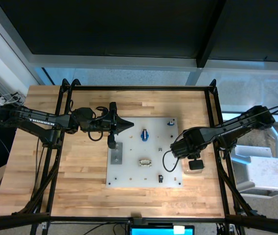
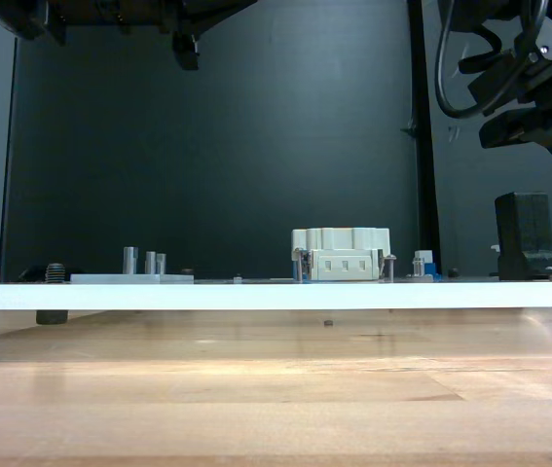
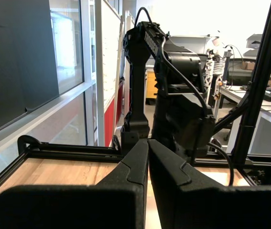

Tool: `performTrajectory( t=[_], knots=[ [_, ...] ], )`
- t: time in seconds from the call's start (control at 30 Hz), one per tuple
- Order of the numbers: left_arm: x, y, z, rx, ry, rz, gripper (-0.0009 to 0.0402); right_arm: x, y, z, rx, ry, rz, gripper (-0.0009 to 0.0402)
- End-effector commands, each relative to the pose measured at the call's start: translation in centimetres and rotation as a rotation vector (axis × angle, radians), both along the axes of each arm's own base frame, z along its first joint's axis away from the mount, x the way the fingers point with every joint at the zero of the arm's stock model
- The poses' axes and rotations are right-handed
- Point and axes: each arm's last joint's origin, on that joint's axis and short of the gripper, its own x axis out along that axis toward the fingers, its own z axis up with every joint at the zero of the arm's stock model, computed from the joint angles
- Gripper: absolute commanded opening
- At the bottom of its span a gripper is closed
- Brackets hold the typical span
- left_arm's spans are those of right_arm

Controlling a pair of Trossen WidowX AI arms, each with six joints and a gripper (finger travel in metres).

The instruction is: Pick the 16mm bar and place in it's hole on the taskboard

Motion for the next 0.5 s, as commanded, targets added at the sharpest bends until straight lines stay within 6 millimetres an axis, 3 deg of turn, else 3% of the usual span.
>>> performTrajectory(
  t=[0.03, 0.5],
  knots=[
    [0.0, 0.0, 0.0, 0.000, 0.000, 0.000, 0.0000, 0.9, 0.6, 0.1, -0.004, 0.009, 0.003, 0.0000],
    [0.0, 0.0, 0.0, 0.000, 0.000, 0.000, 0.0000, 4.7, 2.8, 0.6, -0.009, 0.027, 0.037, 0.0013]
  ],
)
